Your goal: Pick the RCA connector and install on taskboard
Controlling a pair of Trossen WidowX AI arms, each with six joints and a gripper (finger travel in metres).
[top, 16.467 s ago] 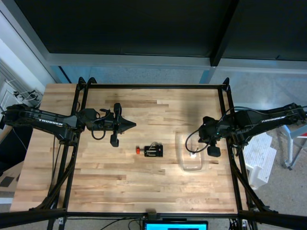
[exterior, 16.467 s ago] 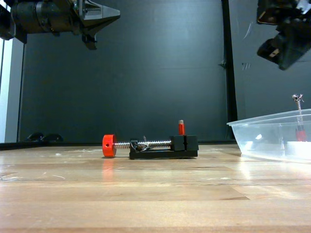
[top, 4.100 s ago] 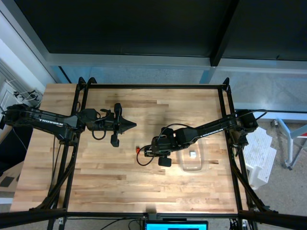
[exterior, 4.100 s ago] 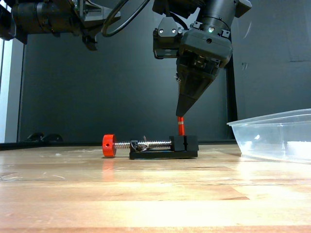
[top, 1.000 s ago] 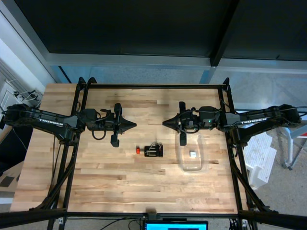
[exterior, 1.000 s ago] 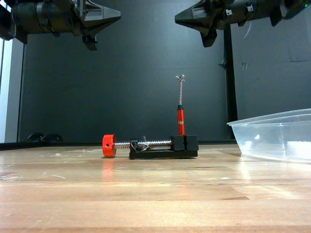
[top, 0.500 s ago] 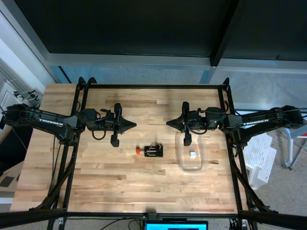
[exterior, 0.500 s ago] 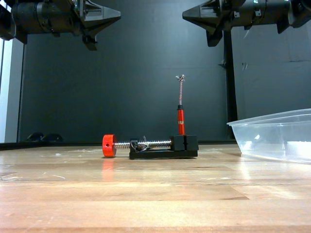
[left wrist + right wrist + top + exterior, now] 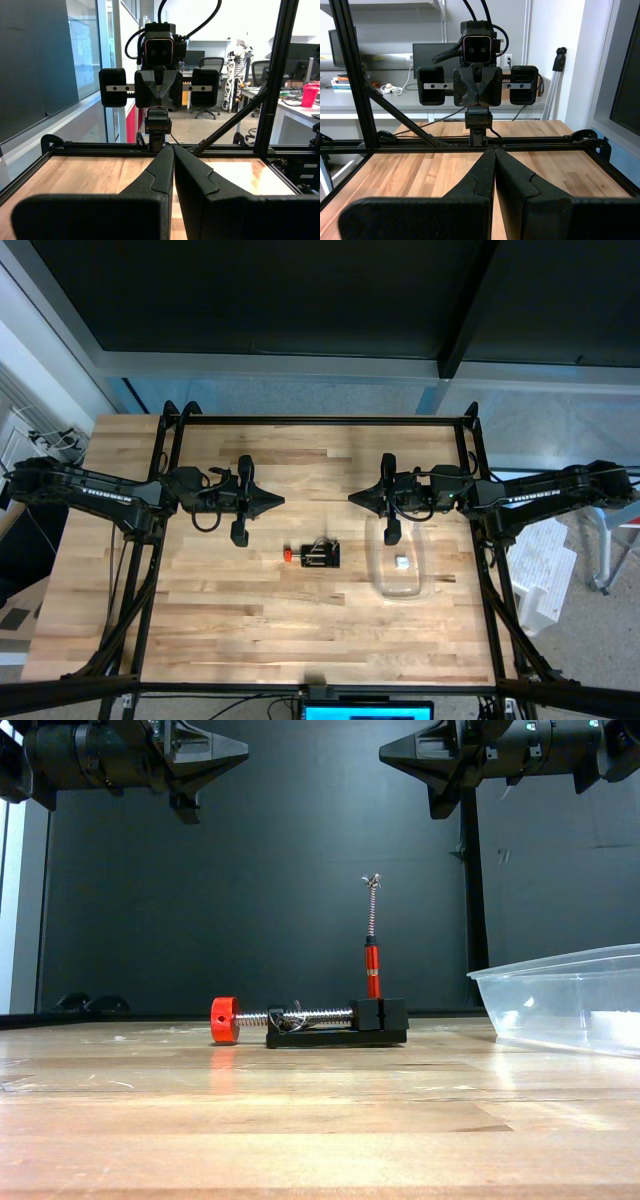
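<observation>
Both your grippers hang high over the table, tips facing each other. The left gripper (image 9: pixel 278 501) and the right gripper (image 9: pixel 353 499) each have their fingers pressed together on nothing. The RCA connector (image 9: pixel 372 970) stands upright in the taskboard (image 9: pixel 320 556), at the end away from the red knob (image 9: pixel 225 1019). Its long axis is vertical, with the coiled tail on top. From above it lies at about 7 o'clock from the right gripper and 5 o'clock from the left, with the right somewhat nearer. It looks seated, so any re-grip would call for a straight descent.
</observation>
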